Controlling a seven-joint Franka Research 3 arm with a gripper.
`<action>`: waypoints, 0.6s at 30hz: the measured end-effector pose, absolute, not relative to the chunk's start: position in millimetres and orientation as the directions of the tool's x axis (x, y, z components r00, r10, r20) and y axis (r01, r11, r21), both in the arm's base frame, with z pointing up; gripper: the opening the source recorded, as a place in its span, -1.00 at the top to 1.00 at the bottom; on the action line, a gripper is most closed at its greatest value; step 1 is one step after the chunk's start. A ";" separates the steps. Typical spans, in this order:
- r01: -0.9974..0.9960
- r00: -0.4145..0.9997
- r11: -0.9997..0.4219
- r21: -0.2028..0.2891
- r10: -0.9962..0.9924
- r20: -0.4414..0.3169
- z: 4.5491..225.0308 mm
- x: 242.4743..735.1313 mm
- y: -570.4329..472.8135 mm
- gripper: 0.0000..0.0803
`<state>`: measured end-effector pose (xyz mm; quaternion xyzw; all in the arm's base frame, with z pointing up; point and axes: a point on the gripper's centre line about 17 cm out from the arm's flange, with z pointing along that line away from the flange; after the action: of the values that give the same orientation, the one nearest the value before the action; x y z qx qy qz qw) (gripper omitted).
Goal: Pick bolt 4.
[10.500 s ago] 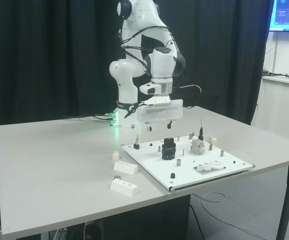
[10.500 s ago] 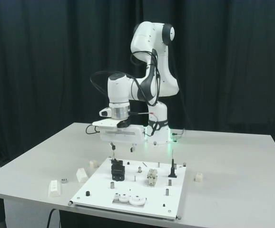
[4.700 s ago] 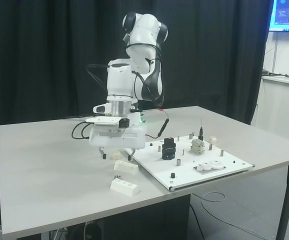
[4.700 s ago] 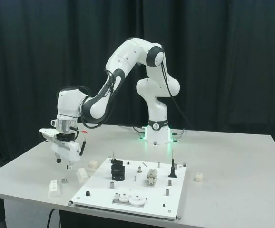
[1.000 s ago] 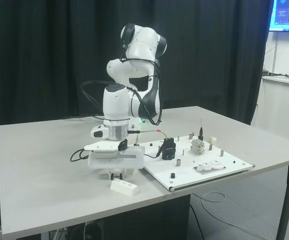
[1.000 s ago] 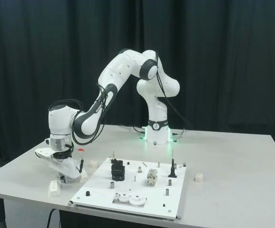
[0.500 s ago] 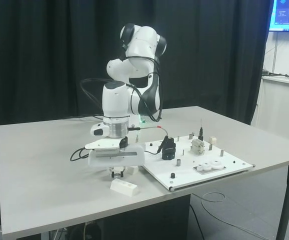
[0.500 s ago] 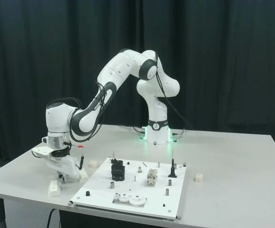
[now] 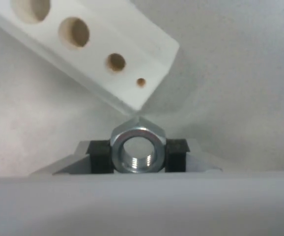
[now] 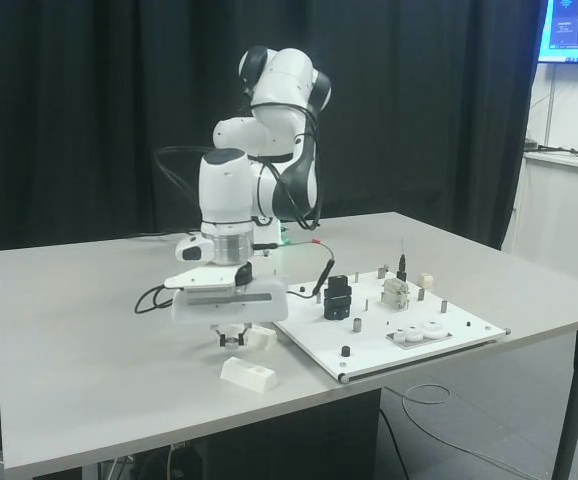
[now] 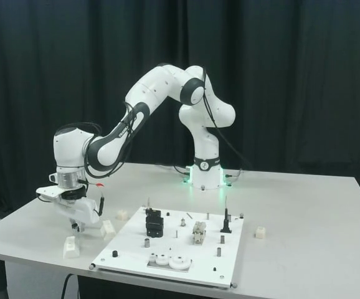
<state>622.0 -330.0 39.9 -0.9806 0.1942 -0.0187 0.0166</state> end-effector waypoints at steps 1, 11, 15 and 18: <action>-0.382 0.923 -0.923 -0.039 -0.384 0.030 40.2 621.2 -331.8 0.43; -0.402 0.915 -0.915 -0.024 -0.402 0.022 39.1 605.2 -356.2 0.44; -0.405 0.914 -0.914 -0.020 -0.405 0.016 35.9 597.5 -366.3 0.44; -0.407 0.913 -0.913 -0.018 -0.408 0.011 32.6 591.4 -373.3 0.44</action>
<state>591.4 -373.3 32.6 -0.9780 0.2083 -0.0073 0.0075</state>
